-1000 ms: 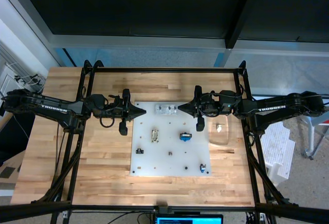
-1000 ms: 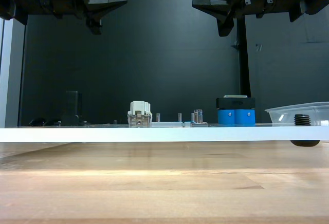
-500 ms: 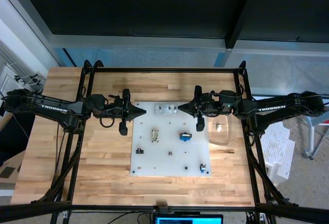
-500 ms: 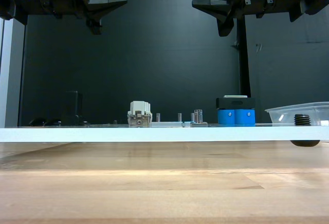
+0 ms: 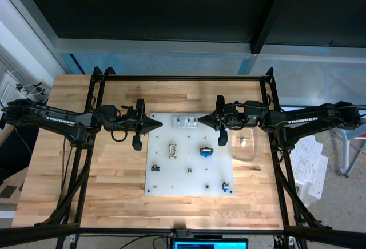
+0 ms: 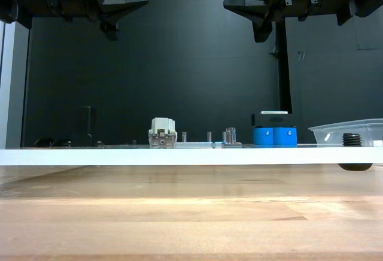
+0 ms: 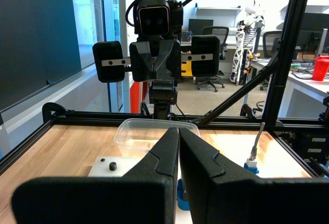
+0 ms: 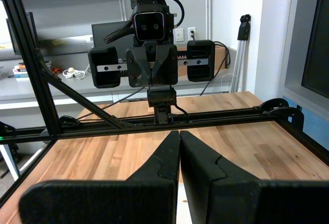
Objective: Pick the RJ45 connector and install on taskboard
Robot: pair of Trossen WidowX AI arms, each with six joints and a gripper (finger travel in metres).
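On the wooden table (image 5: pixel 114 180), the left gripper (image 5: pixel 159 124) and right gripper (image 5: pixel 201 120) hang with jaws closed and empty above the far edge of the taskboard (image 5: pixel 171 180), and the RJ45 connector (image 5: pixel 227 187) lies near its near right corner, closer to the right gripper.

The left jaws and the right jaws are matt black plastic. Below and between them lies the taskboard (image 5: pixel 177 183), smooth white with a faint sheen, on a surface (image 5: pixel 103 192) of pale, lightly glossy wood planks. Under the right jaws sits a clear plastic tray (image 5: pixel 246 155).
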